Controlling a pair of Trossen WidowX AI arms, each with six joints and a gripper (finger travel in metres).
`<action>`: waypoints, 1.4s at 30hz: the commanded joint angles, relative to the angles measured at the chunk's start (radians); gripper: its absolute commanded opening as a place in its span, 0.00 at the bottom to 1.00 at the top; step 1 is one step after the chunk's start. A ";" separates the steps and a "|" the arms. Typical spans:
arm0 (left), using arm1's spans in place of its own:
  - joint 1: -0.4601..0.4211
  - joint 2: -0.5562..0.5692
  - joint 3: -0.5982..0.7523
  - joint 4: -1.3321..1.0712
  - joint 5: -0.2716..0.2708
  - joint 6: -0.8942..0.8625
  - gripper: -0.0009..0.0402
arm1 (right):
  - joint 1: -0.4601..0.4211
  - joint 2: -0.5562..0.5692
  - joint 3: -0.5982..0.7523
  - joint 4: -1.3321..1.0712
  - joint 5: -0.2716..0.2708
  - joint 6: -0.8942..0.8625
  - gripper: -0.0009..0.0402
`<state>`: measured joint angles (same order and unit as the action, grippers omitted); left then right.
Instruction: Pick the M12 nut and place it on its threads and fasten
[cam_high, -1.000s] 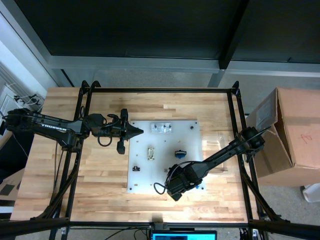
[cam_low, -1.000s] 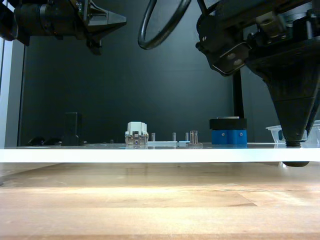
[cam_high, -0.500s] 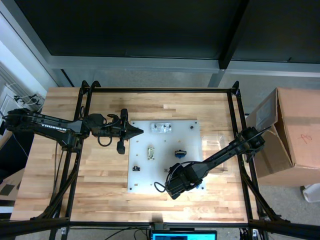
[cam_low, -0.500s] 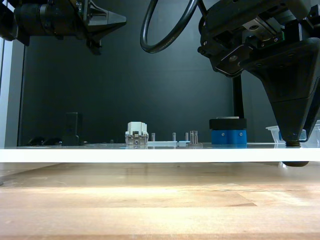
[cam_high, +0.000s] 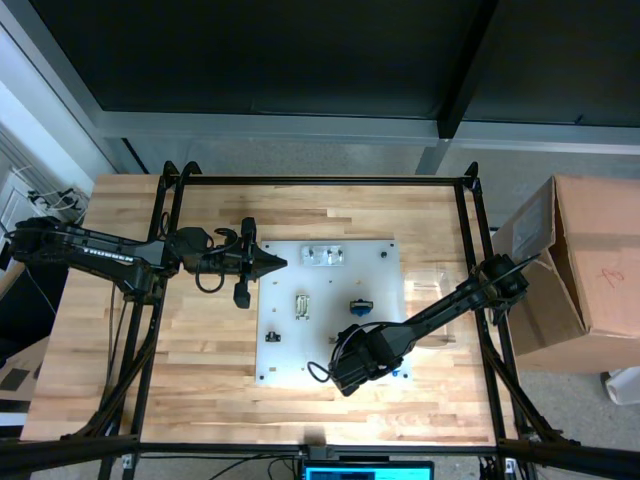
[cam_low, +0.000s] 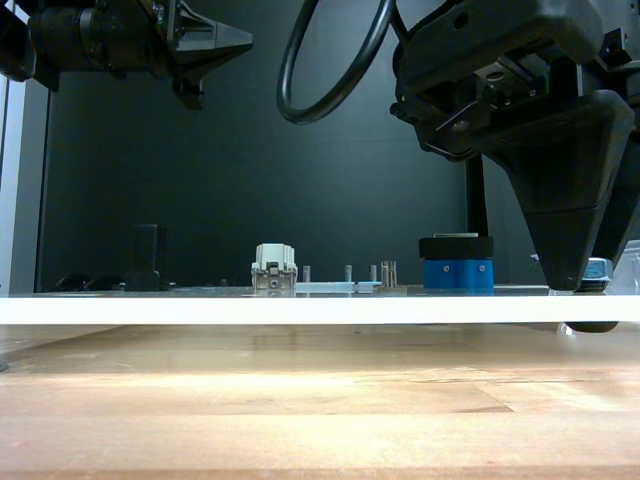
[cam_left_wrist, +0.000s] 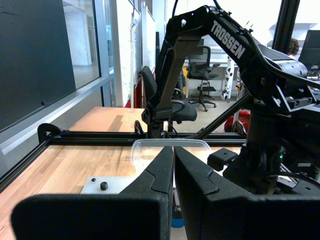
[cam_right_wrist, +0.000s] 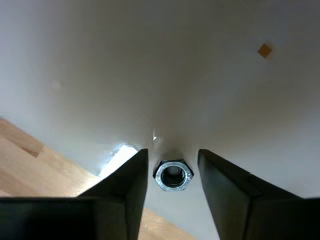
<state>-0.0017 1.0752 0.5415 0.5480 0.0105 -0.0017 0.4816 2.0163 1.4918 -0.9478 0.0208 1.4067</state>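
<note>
The silver M12 nut (cam_right_wrist: 173, 175) sits flat on its stud near the near right edge of the white board (cam_high: 285, 365), and no ribs show under it. My right gripper (cam_right_wrist: 173, 170) is open straight above it, one finger (cam_right_wrist: 131, 185) on each side with a small gap to the nut. In the low view the right gripper (cam_low: 572, 285) reaches down to the board and hides nut and stud. My left gripper (cam_high: 280, 263) hangs shut and empty, high over the board's far left edge; its fingertips (cam_left_wrist: 170, 160) meet in the left wrist view.
A clear tray (cam_high: 430, 283) lies right of the board and a cardboard box (cam_high: 580, 270) stands at the table's right edge. On the board are a blue-and-black block (cam_low: 457, 262), a pale connector (cam_low: 273, 271) and small posts (cam_low: 386, 272).
The right wrist has turned and its fingers have parted, leaving the nut standing free between them. The left arm has not moved.
</note>
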 joint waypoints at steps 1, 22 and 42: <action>0.000 0.000 0.000 0.000 0.000 0.000 0.02 | 0.002 -0.003 0.015 -0.005 -0.014 -0.003 0.45; 0.000 0.000 0.000 0.000 0.000 0.000 0.02 | 0.008 -0.041 0.130 -0.219 -0.013 -0.805 0.23; 0.000 0.000 0.000 0.000 0.000 0.000 0.02 | 0.007 -0.041 0.016 -0.075 0.007 -1.042 0.02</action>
<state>-0.0017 1.0752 0.5415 0.5476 0.0109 -0.0017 0.4885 1.9759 1.5112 -1.0256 0.0555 0.3828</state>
